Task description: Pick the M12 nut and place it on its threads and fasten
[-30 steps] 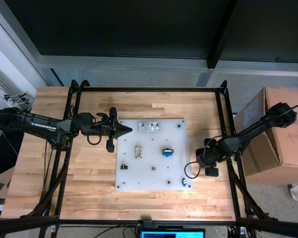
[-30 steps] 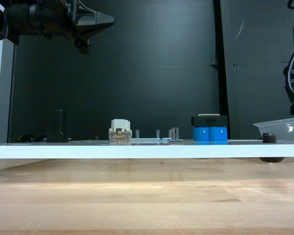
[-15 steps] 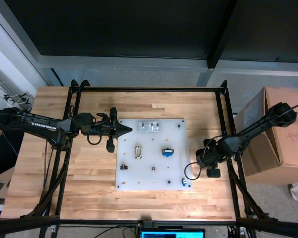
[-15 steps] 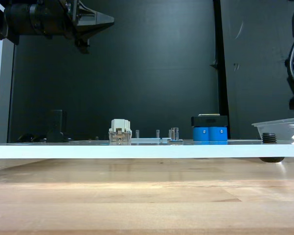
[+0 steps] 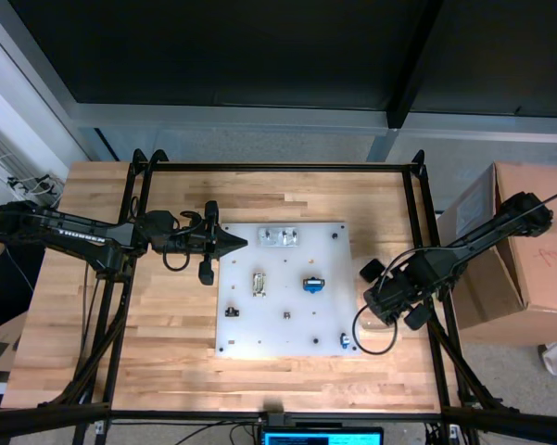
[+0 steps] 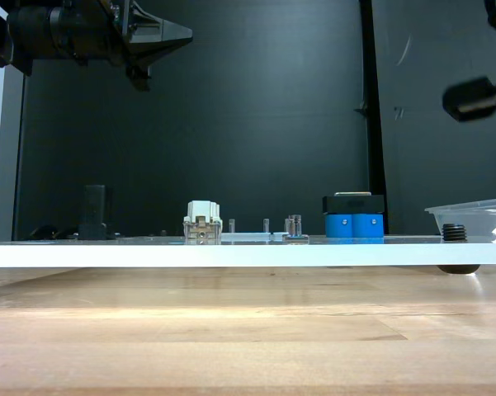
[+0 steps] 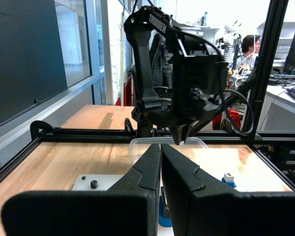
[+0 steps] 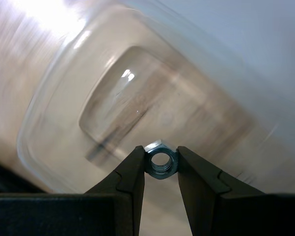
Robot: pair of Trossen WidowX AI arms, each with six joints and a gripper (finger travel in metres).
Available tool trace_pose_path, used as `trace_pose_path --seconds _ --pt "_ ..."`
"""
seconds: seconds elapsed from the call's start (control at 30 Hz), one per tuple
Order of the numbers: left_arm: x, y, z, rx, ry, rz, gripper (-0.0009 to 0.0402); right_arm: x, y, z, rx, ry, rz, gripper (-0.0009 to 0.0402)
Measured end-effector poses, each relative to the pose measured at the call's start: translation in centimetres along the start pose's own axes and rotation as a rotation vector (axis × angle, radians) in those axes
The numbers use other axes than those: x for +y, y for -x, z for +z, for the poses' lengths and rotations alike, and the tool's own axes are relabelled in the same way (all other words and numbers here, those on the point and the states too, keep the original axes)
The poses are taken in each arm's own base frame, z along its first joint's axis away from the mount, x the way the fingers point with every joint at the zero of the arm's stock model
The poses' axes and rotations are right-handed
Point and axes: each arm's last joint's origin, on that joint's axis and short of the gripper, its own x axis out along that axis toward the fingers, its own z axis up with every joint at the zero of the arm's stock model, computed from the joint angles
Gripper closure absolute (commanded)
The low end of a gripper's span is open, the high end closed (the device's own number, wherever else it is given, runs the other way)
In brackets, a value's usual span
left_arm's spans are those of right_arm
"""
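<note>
You have one tabletop [image 5: 167,371] carrying one white board [image 5: 278,338], and two arms reaching in over it. The left end effector [image 5: 234,244] hangs high over the board's far left edge. Its fingers are closed together with nothing between them. The right end effector [image 8: 161,153] is just off the board's right edge, above the one clear tray [image 6: 479,206]. It grips the nut between its fingertips. One black stud [image 6: 454,233] stands near the board's near right edge, and its ribs are bare. The one silver nut [image 8: 161,164] is held in the air over the tray, its hole facing the wrist camera, well apart from the stud.

As I judge it, the pick is done, since the nut is in the grip and lifted off the tray. You have yet to carry it to the stud, set it on the threads and turn it down.
</note>
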Motion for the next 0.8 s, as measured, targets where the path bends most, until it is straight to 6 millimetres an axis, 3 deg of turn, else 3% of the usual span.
trace_pose_path --seconds 0.43,0.8 --pt "0.0 0.0 0.0 0.0 0.0 0.0 0.0393 -1.8 1.1 5.6 0.035 0.867 -0.039 0.0386" --pt "0.0 0.0 0.0 0.0 0.0 0.0 0.0393 -3.6 0.5 11.3 0.042 1.109 -0.045 0.0386"
